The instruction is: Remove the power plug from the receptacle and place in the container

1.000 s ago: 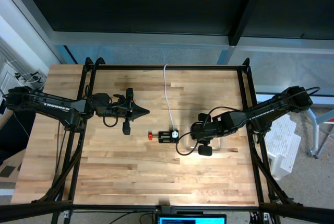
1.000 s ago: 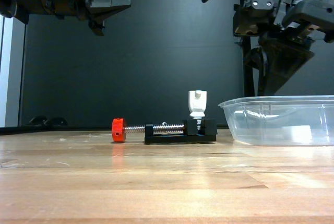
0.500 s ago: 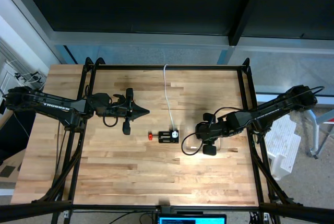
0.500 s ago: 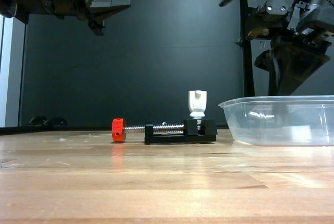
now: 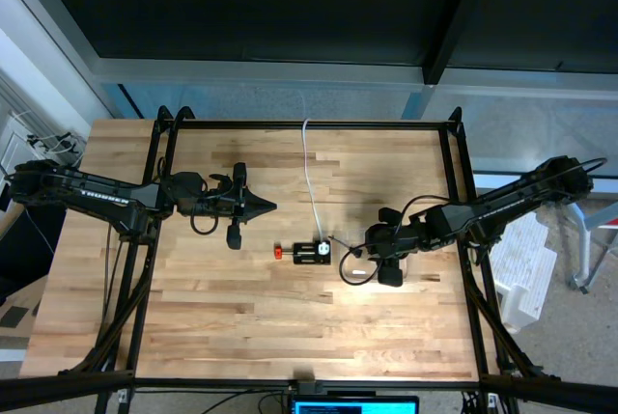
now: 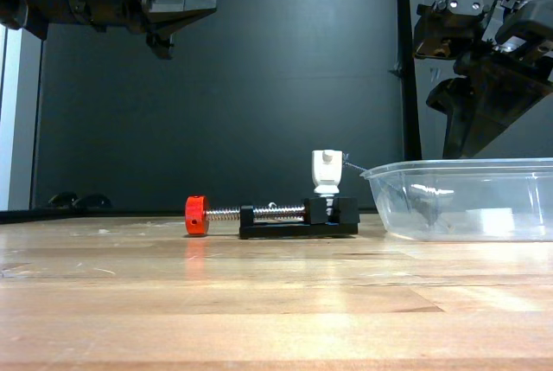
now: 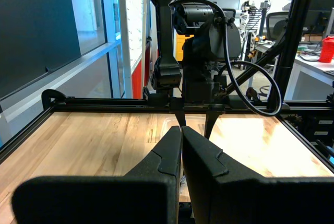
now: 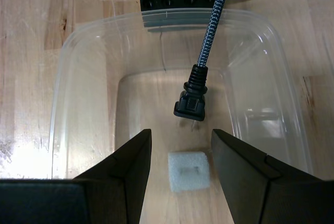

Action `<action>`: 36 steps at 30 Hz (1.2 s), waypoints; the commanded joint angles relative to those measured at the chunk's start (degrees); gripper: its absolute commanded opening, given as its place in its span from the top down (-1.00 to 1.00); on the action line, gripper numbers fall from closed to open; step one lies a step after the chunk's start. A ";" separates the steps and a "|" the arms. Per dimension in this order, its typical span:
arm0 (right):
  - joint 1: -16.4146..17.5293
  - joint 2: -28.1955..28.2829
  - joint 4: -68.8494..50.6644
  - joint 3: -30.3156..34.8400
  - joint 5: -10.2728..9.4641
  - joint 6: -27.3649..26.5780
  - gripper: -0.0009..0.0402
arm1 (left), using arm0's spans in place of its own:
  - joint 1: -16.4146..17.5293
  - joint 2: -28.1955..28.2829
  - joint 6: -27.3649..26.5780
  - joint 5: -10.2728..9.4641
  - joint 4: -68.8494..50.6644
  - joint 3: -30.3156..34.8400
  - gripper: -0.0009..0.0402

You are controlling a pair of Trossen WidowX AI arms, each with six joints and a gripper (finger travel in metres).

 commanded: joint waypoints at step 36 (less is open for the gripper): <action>-17.75 -14.32 50.51 -8.63 -6.54 -16.31 0.96 | 0.02 0.02 0.02 0.02 0.02 0.02 0.96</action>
